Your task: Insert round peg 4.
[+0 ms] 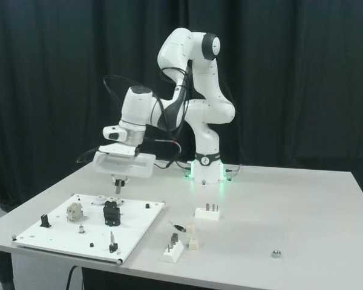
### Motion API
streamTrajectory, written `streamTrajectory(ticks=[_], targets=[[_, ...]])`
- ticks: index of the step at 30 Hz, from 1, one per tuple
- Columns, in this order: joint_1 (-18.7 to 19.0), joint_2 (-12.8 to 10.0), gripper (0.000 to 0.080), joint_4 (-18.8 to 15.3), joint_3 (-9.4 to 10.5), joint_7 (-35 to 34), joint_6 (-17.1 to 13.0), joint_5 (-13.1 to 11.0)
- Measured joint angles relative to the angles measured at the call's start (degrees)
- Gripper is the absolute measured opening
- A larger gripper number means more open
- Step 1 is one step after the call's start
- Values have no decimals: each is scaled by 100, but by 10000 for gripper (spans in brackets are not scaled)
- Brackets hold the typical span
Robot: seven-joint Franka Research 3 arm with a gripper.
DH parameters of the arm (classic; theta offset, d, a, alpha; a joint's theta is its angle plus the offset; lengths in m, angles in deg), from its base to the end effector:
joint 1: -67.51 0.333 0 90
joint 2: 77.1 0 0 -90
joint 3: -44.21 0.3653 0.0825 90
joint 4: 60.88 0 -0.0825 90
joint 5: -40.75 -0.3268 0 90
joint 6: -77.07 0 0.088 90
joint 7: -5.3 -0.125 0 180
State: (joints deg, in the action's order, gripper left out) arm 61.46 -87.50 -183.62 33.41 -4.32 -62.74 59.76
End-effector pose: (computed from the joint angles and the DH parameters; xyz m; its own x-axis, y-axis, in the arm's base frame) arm 0.5207 -0.1581 0.4026 0.9727 -0.1958 0.1243 -0.2219 -0.9417 0.2530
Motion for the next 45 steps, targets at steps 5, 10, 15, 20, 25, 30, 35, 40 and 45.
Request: streamTrajectory(ticks=[5,10,15,20,25,30,35,40,45], targets=[[-15,-214,149,402,-28,60,497,-233],[-25,-426,149,738,-62,59,928,-353],[-25,-603,149,957,-145,59,1283,-431],[-24,-688,149,1043,-246,59,1547,-524],[-25,-703,149,1043,-334,59,1722,-578],[-24,-703,149,1027,-379,74,1803,-699],[-24,-703,149,979,-408,114,1827,-876],[-24,-704,149,871,-444,114,1827,-974],[-24,-714,149,761,-517,84,1801,-1027]])
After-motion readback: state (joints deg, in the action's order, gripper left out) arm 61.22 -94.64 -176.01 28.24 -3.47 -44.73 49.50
